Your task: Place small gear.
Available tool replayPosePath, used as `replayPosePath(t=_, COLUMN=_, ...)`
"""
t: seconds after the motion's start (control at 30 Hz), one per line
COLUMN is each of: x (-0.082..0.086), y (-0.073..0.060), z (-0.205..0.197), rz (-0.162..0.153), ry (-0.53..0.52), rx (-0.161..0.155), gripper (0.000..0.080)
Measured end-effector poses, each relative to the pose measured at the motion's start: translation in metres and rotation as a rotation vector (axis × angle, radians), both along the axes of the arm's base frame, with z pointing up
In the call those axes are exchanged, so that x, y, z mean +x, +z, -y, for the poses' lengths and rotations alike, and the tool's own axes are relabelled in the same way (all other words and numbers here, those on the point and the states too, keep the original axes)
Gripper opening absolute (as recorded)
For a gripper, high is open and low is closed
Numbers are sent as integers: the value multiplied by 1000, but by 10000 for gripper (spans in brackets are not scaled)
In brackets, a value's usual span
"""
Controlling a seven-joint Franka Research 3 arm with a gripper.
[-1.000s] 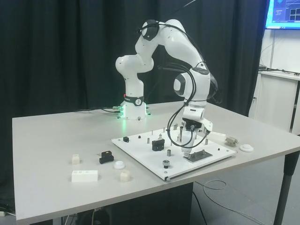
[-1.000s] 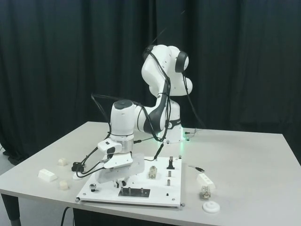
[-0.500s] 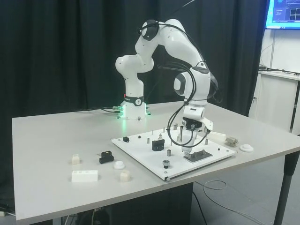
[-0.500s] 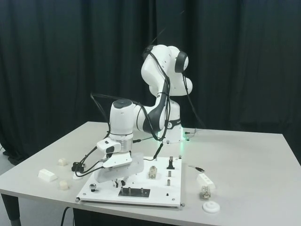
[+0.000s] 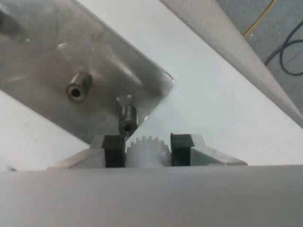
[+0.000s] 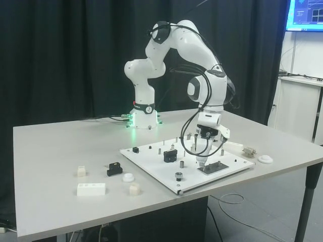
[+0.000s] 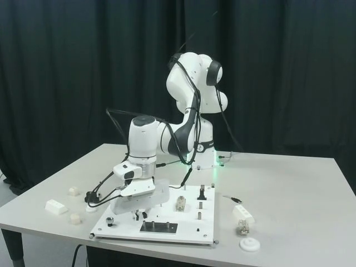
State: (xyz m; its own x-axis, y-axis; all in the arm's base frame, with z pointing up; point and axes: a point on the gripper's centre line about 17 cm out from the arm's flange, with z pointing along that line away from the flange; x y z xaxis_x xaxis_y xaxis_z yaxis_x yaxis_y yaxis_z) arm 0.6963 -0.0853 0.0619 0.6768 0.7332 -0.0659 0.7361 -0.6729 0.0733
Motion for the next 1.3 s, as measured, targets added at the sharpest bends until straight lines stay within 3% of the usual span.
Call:
replayPosePath(t=0.37, x=12, y=20, z=-21, rz=-3, ry=10, rx=22, gripper=199)
replayPosePath(t=0.77, x=27, y=40, z=-77, rz=14, ry=7, rx=69, gripper=199)
replayPosePath(t=1.07, x=28, y=45, z=-121, rz=17, ry=-14, rx=85, gripper=199)
replayPosePath(t=1.3, x=20, y=42, z=-161, rz=0, ry=-36, rx=89, gripper=199)
